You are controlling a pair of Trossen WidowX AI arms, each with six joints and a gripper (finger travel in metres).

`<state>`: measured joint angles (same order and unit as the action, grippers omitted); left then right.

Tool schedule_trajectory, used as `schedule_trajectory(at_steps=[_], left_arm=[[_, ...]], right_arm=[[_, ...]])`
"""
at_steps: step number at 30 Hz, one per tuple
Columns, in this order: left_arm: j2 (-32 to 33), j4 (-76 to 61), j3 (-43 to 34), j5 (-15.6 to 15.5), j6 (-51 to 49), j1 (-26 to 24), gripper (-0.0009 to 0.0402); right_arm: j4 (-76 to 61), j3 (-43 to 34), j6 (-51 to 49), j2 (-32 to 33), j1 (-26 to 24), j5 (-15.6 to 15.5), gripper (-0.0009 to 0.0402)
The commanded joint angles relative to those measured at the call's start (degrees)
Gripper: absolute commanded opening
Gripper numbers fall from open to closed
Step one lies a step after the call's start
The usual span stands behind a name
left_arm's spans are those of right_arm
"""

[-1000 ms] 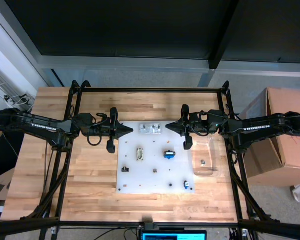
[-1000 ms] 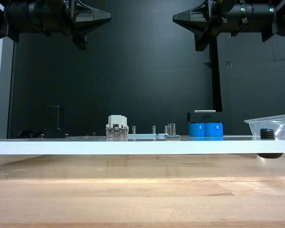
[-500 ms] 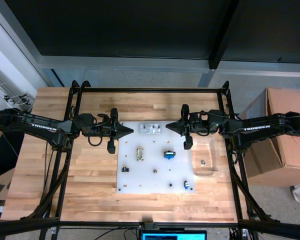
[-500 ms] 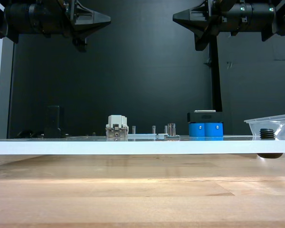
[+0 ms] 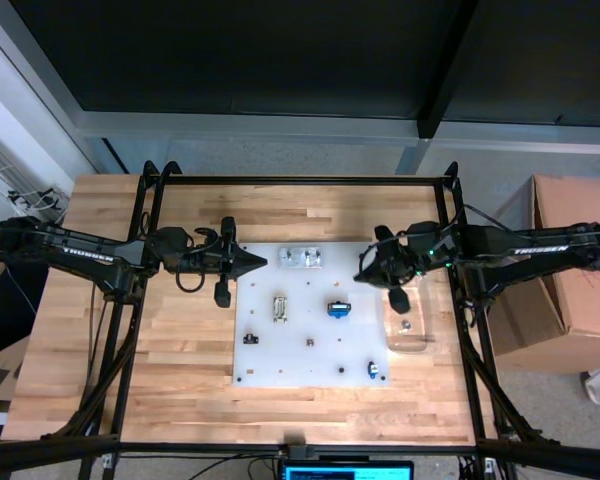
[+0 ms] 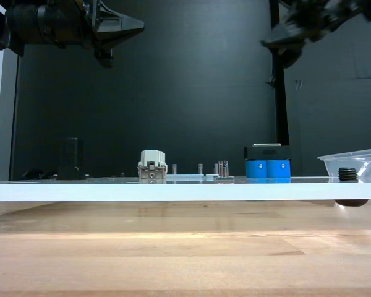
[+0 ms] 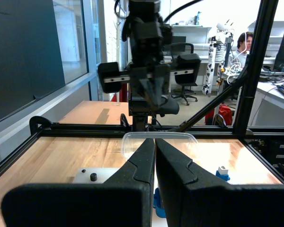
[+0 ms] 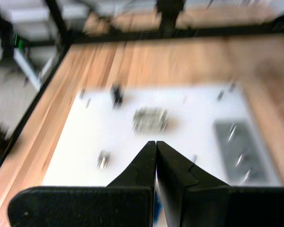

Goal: Pick the M12 nut and place it on its threads and fasten

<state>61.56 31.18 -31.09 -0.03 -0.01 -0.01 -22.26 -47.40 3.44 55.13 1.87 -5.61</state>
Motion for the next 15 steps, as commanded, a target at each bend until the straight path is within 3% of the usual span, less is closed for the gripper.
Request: schedule_trajectory(at_steps=[1, 9, 15], left_arm=[[0.02, 0.04, 0.0, 0.0, 0.0, 0.02, 0.0], [0.02, 0.04, 0.0, 0.02, 0.0, 0.0, 0.0], [0.02, 0.04, 0.0, 0.02, 0.0, 0.0, 0.0]], right_arm=[[-8.96, -3.48, -0.11, 0.17, 1.95, 0.04, 0.0], [-32.0, -11.21, -5.68, 0.63, 4.66, -0.02, 0.0], [-45.05, -12.98, -18.93, 0.74, 4.94, -0.02, 0.0]])
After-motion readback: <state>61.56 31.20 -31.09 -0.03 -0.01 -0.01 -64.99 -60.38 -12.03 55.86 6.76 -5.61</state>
